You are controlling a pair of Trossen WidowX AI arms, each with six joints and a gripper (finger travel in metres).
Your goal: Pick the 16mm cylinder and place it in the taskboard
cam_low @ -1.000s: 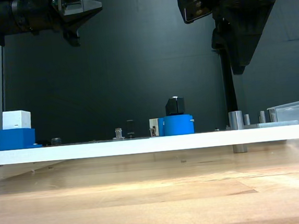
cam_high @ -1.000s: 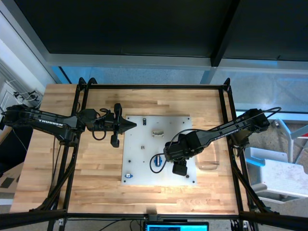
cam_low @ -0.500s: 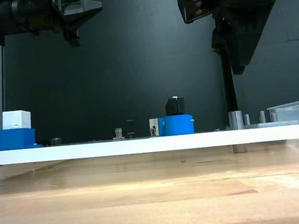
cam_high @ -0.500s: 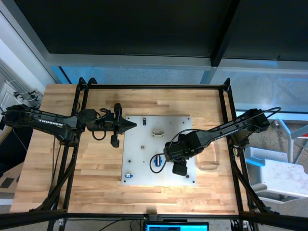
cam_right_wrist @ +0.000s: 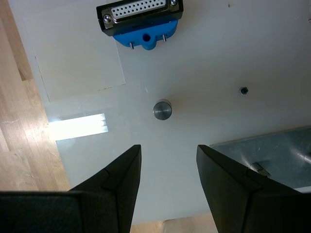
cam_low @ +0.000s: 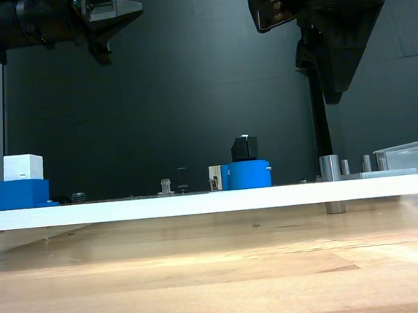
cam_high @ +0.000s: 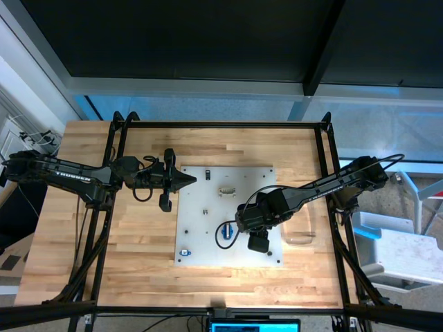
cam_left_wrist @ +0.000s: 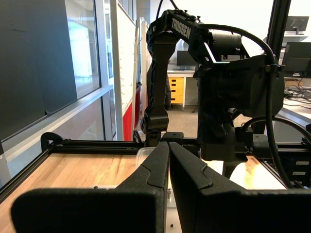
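The 16mm cylinder (cam_right_wrist: 162, 109) is a short metal peg standing upright in the white taskboard (cam_right_wrist: 218, 58), apart from both fingers. In the low view the cylinder (cam_low: 330, 168) pokes through the taskboard (cam_low: 126, 208). My right gripper (cam_right_wrist: 167, 155) hangs open straight above it with nothing between its fingers; from the low view the right gripper (cam_low: 331, 91) is well above the peg. Parked beyond the left edge of the taskboard (cam_high: 208, 235), my left gripper (cam_high: 188, 178) is shut and empty, its fingers (cam_left_wrist: 163, 160) pressed together.
On the board are a blue connector (cam_right_wrist: 141, 22), a grey metal block (cam_right_wrist: 272, 150), a blue round fitting (cam_low: 248, 173) and a blue-and-white block (cam_low: 23, 184). A clear plastic tray (cam_high: 302, 225) lies just off the board's right edge. A black frame (cam_high: 221, 125) surrounds the table.
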